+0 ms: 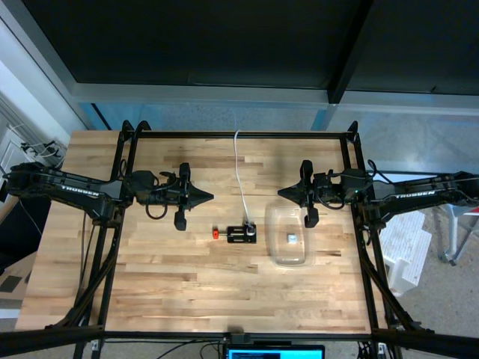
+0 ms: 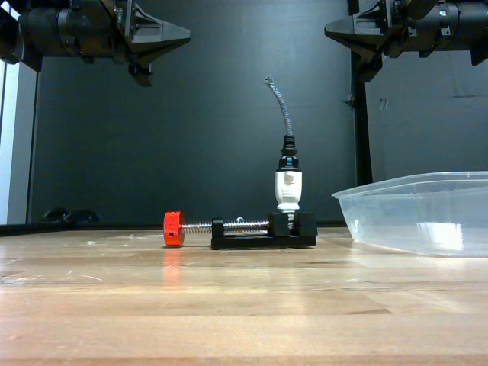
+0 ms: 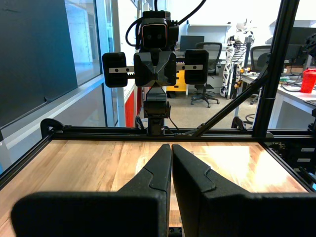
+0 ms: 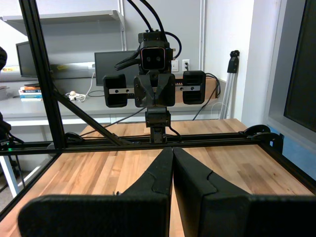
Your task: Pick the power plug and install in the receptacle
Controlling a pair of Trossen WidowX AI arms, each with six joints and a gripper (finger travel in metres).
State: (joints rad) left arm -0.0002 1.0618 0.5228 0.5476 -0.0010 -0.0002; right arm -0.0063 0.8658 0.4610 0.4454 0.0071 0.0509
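White receptacle (image 2: 288,187) stands clamped in a black vise (image 2: 264,230) with a red knob (image 2: 173,229) on the wooden table (image 1: 150,262). The clear plastic tray (image 1: 278,254) beside it holds a tiny piece (image 1: 293,238), too small to identify. Left claw (image 3: 171,147) and right claw (image 4: 173,148) hover high, each pressed together.

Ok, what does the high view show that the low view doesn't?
Only the high view: a small piece lying in the tray, too small to identify, and the cord running to the table's far edge. Only the low view: the receptacle standing upright in the vise, and how high both grippers hang above the table. Both: the red knob, the tray, the left gripper left of the vise and the right gripper right of it, both shut.
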